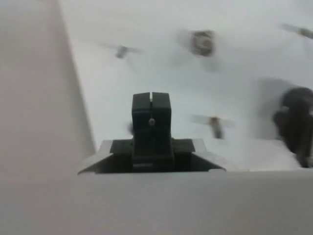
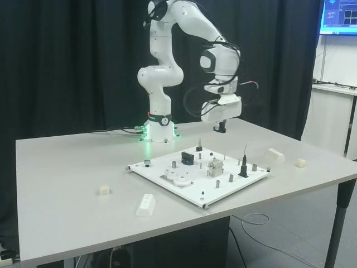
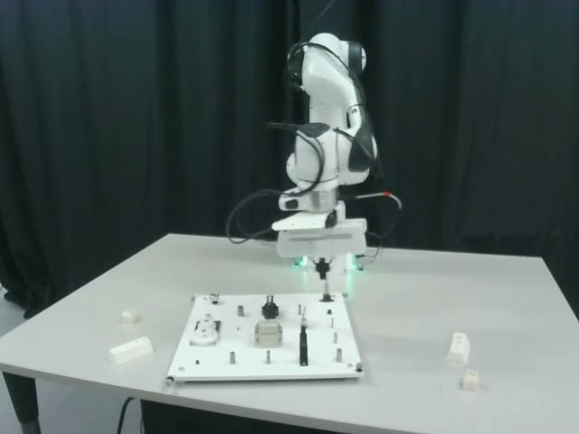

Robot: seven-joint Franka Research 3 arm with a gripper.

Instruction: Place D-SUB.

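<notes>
- Gripper fingers look pressed together with only a thin slit between them; we see nothing clamped there. It hangs above the far edge of the white board on the grey bench.
- We judge the step as still reaching for the part, so we should descend slowly, centred over the part, with the fingers opened first.
- D-SUB: we cannot pick it out for certain. It may be the small metal block near the board's middle, boxy and grey, standing among short pegs.
- White blocks lie loose on the bench, apart from the board.
</notes>
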